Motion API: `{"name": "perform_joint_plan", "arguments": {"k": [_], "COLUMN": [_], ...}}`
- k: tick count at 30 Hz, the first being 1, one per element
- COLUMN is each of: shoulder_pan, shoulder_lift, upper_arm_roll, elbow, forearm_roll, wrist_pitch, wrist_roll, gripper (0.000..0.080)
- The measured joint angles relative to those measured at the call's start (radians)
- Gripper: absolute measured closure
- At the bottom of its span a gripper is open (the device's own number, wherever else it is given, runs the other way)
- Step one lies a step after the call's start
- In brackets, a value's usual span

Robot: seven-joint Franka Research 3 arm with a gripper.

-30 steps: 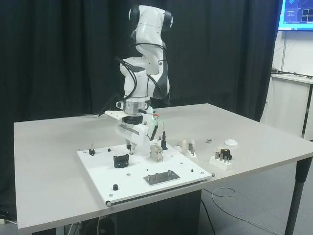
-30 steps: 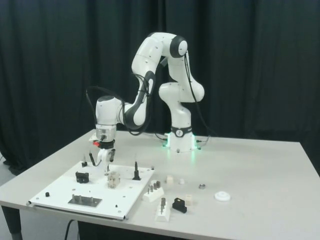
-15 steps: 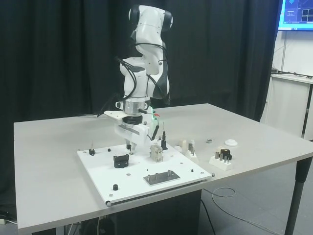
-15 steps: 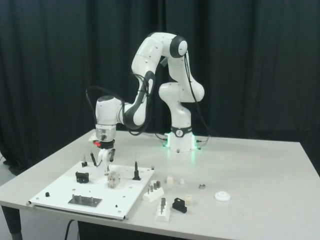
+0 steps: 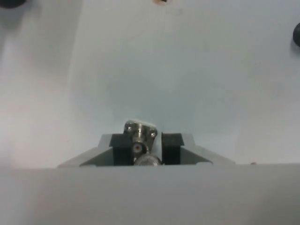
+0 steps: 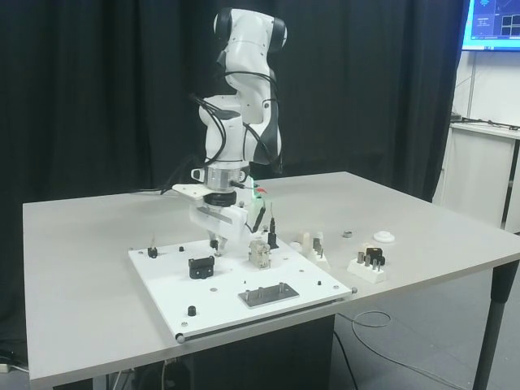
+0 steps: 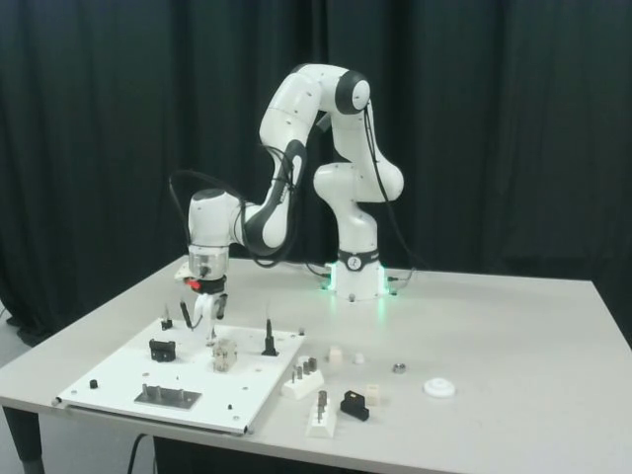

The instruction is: Insert BNC.

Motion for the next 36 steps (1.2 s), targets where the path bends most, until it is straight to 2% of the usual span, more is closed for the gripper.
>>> {"name": "perform_joint_plan", "arguments": {"k": [17, 27, 36], "shoulder_pan": [-0.001, -0.001, -0.001], "shoulder_lift": [-0.005, -0.023, -0.027], "upper_arm_roll": [-0.028, -0.038, -0.046], "elbow": [0.002, 0.009, 0.025], "forearm_roll": [0.083, 0.177, 0.187], "wrist_pitch": [-0.017, -0.067, -0.097], "wrist_roll": [0.000, 0.006, 0.052], "gripper": [0.0677, 0.0677, 0.0677]}}
